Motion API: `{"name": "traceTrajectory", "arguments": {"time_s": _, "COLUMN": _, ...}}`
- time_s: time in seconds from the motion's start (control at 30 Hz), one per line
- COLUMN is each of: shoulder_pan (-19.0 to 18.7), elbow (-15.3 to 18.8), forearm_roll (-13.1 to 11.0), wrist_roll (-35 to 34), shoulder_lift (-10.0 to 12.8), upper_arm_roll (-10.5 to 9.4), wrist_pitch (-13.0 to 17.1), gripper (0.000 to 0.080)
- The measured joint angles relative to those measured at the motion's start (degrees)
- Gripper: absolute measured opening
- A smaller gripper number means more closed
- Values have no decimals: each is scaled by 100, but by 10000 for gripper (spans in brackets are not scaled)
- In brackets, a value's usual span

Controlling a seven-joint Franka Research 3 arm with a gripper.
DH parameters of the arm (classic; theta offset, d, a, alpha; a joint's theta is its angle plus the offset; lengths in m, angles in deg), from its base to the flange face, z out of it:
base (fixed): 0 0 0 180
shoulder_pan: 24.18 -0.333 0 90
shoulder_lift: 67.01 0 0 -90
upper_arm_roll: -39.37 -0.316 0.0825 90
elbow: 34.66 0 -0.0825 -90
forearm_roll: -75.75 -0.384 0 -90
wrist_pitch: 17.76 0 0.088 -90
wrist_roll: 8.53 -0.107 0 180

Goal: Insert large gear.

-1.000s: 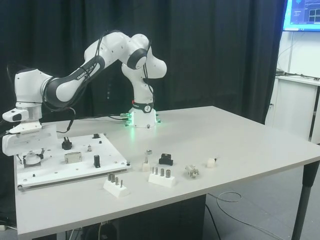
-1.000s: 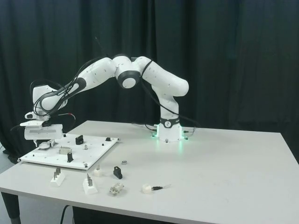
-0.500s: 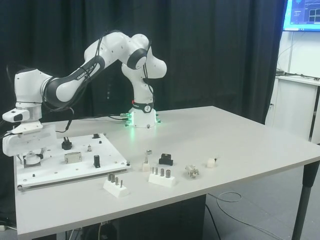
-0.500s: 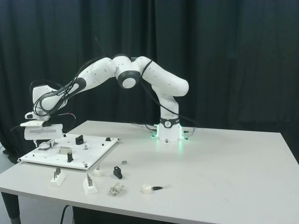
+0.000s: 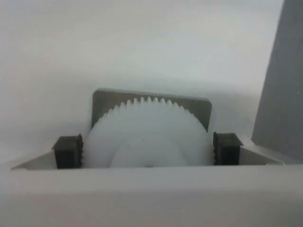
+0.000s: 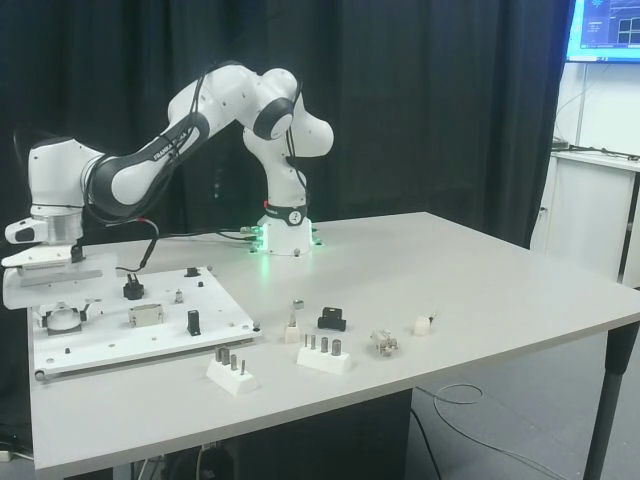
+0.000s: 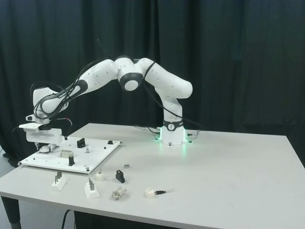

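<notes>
While the large gear (image 5: 147,127) is at the far left of the desk (image 6: 480,270), low over the white board (image 6: 215,300), you cannot call the job done. The tool (image 5: 147,150) is closed around the gear. One black pad (image 5: 68,151) sits against the teeth on one side, and the other pad is against the far side. I think the gear is at its spot or very near it, with a flat grey plate (image 5: 106,101) just behind it. From these views you cannot see if it has slid all the way down on its peg. What is left, I think, is to push it down flat, let go and lift away.

The gear is a round white disc with many small sharp teeth and a smooth raised middle. It looks like hard plastic. The pads are ribbed and look like rubber. The board is flat, with small black and grey parts on it. To its right, two white blocks (image 6: 232,372) with short grey pins stand on the smooth grey desk. Behind them the arm's base (image 6: 285,238) glows green.
</notes>
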Motion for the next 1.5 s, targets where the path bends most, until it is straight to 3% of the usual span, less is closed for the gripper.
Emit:
{"name": "traceTrajectory", "arguments": {"time_s": 0.33, "shoulder_pan": 24, "elbow": -30, "forearm_roll": -69, "wrist_roll": -1060, "shoulder_lift": 39, "upper_arm_roll": -1, "wrist_pitch": 0, "gripper": 597}}
{"name": "traceTrajectory", "arguments": {"time_s": 0.97, "shoulder_pan": 18, "elbow": -92, "forearm_roll": -69, "wrist_roll": -1052, "shoulder_lift": 40, "upper_arm_roll": -3, "wrist_pitch": -23, "gripper": 597}}
{"name": "traceTrajectory", "arguments": {"time_s": 1.0, "shoulder_pan": 18, "elbow": -113, "forearm_roll": -66, "wrist_roll": -1052, "shoulder_lift": 40, "upper_arm_roll": -3, "wrist_pitch": -40, "gripper": 725}}
{"name": "traceTrajectory", "arguments": {"time_s": 1.27, "shoulder_pan": 13, "elbow": -291, "forearm_roll": -36, "wrist_roll": -1052, "shoulder_lift": 19, "upper_arm_roll": 6, "wrist_pitch": -331, "gripper": 725}}
{"name": "traceTrajectory", "arguments": {"time_s": 1.3, "shoulder_pan": 12, "elbow": -313, "forearm_roll": -29, "wrist_roll": -1052, "shoulder_lift": 14, "upper_arm_roll": 9, "wrist_pitch": -387, "gripper": 796}}
{"name": "traceTrajectory", "arguments": {"time_s": 1.5, "shoulder_pan": -13, "elbow": -363, "forearm_roll": 23, "wrist_roll": -1053, "shoulder_lift": -52, "upper_arm_roll": 43, "wrist_pitch": -657, "gripper": 796}}
